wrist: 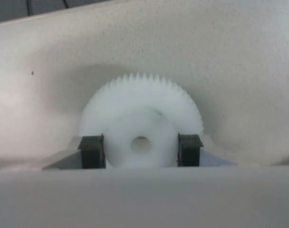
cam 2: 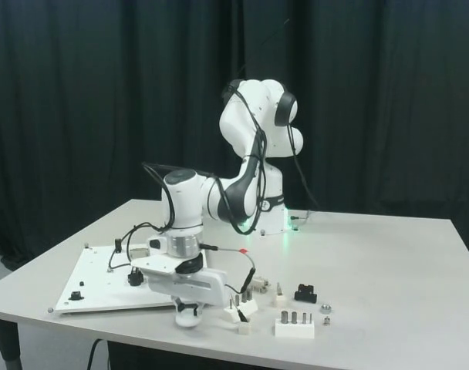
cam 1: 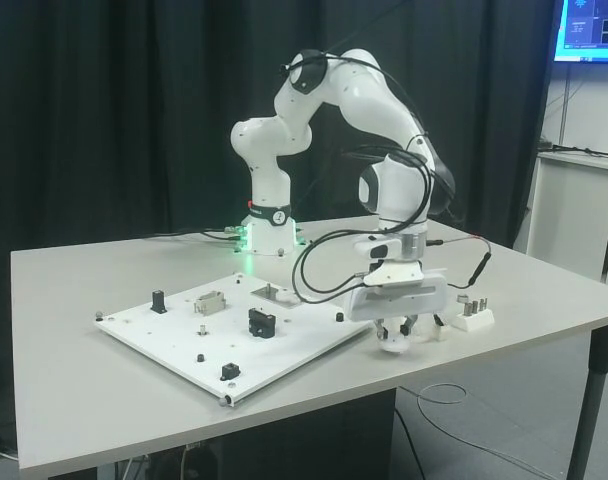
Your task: Insert large gear.
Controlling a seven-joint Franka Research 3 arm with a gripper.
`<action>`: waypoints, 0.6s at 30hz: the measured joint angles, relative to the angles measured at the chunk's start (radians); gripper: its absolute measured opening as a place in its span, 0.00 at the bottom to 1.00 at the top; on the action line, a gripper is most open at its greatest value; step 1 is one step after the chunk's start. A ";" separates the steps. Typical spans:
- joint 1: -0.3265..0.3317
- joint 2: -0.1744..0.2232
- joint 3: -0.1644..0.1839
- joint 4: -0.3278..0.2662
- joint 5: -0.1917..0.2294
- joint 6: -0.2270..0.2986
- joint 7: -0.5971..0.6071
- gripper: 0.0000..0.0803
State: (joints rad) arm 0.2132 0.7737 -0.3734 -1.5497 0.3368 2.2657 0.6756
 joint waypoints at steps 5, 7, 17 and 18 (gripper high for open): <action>0.000 -0.012 -0.002 0.004 -0.008 -0.022 0.000 0.41; -0.001 -0.014 -0.002 0.006 -0.010 -0.027 0.000 0.41; -0.001 -0.019 -0.002 0.009 -0.011 -0.035 -0.004 0.41; -0.001 -0.019 -0.002 0.009 -0.011 -0.035 -0.005 0.41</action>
